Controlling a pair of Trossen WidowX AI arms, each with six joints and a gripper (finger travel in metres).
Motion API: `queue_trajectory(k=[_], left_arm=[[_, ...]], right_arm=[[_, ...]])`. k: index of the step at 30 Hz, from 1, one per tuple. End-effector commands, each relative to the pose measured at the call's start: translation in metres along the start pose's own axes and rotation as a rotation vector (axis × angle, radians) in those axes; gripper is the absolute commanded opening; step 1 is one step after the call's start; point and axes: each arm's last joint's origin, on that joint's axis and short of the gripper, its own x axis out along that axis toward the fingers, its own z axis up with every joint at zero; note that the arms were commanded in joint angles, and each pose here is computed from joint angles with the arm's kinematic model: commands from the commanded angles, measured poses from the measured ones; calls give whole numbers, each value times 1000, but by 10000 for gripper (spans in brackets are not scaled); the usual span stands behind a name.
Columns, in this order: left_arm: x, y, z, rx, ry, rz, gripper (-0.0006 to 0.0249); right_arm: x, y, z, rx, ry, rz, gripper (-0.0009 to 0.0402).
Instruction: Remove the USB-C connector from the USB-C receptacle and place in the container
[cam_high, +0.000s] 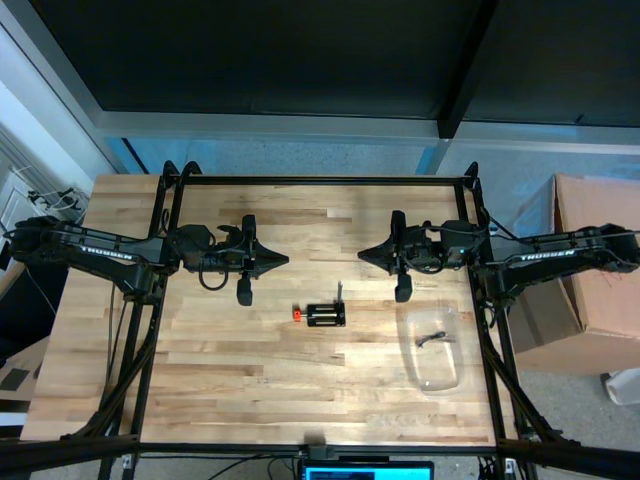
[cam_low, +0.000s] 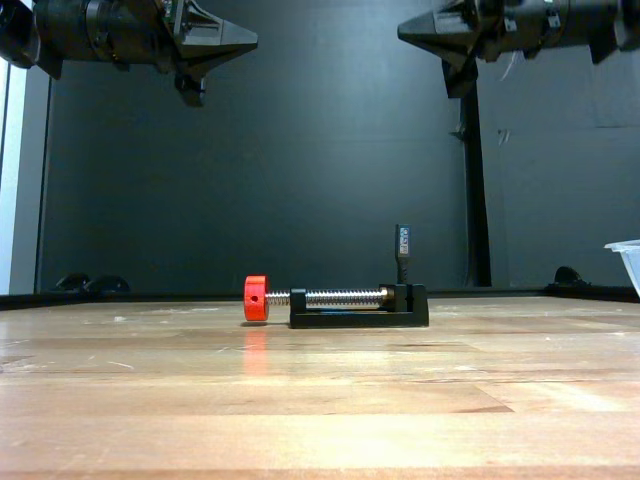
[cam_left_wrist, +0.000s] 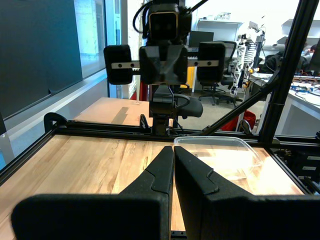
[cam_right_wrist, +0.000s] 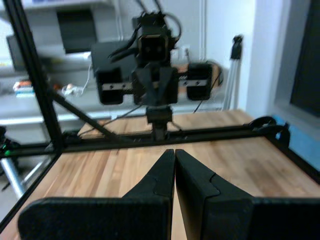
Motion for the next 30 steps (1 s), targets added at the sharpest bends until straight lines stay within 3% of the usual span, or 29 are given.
queue_trajectory(k=[1, 30], left_arm=[[0, 0, 0, 0, -1, 0, 0], [0, 0, 0, 0, -1, 0, 0]], right_arm=[[-3, 0, -5, -1, -40, 2, 0], [-3, -1, -10, -16, -23, -1, 0]])
